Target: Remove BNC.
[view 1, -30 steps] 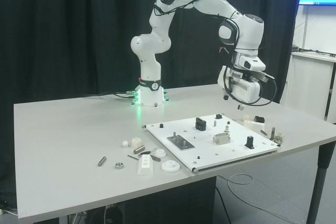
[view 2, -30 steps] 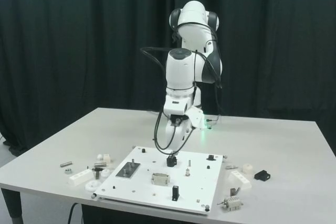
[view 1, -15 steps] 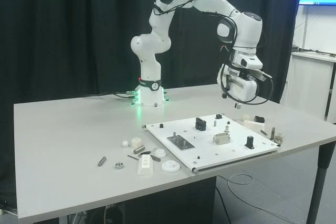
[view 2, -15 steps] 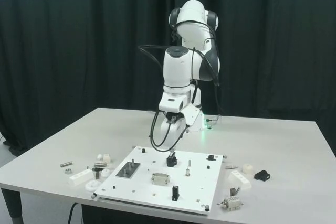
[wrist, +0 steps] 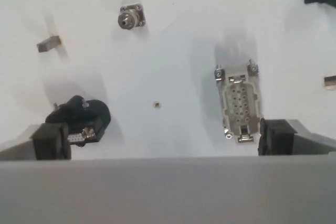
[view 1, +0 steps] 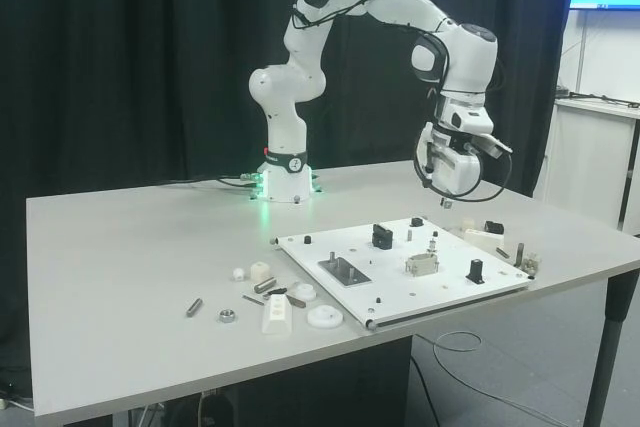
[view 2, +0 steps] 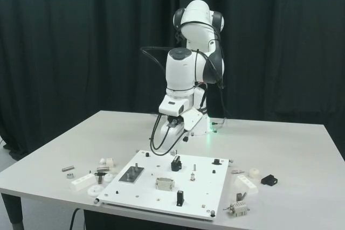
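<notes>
I see the gripper (wrist: 163, 141) with its jaws spread wide and nothing between them; both black fingertips (wrist: 51, 141) show in the wrist view, well apart, hanging above the white board (view 1: 400, 272) without touching anything. In the first room view the gripper (view 1: 452, 197) hovers over the board's far right part, clear of every fitting.

The BNC (wrist: 130, 18), a small upright metal socket on a square flange, is seated on the board and sits well away from both fingertips. In the first room view I make it out as a thin post (view 1: 433, 243) near the board's far right edge, just behind the multi-pin connector (view 1: 420, 264).

That multi-pin connector (wrist: 238, 102) lies close under one fingertip, and a black plug (wrist: 80, 121) sits just beside the other. A small screw hole (wrist: 156, 105) marks the board between them.

Left of the board, on the grey table (view 1: 120, 257), lie loose white gears (view 1: 324, 316) and blocks.
</notes>
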Tool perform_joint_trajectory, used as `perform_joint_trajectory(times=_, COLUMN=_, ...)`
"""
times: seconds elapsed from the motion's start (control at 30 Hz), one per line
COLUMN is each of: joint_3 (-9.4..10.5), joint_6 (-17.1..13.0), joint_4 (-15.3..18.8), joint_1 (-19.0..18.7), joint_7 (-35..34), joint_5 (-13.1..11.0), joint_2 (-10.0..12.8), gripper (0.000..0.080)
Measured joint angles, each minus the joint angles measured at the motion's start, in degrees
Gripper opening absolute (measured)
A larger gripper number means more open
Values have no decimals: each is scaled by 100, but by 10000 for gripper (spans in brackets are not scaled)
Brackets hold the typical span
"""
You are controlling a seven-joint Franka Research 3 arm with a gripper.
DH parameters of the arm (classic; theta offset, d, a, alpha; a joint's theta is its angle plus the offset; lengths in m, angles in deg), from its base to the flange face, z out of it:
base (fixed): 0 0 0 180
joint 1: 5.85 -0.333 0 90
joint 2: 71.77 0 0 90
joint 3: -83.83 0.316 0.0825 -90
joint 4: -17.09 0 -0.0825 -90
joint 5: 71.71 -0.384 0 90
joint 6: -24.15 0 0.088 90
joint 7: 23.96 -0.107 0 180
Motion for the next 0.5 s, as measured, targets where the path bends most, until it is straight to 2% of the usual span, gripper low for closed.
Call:
perform_joint_trajectory(times=0.1, joint_3=-1, joint_6=5, joint_4=15, joint_1=20, joint_7=-387, joint_5=-45, joint_2=0, gripper=800)
perform_joint_trajectory(times=0.3, joint_3=-1, joint_6=3, joint_4=27, joint_1=51, joint_7=-1710, joint_5=-96, joint_2=0, gripper=800)
perform_joint_trajectory(times=0.5, joint_3=4, joint_6=0, joint_4=27, joint_1=40, joint_7=-1833, joint_5=-96, joint_2=0, gripper=800)
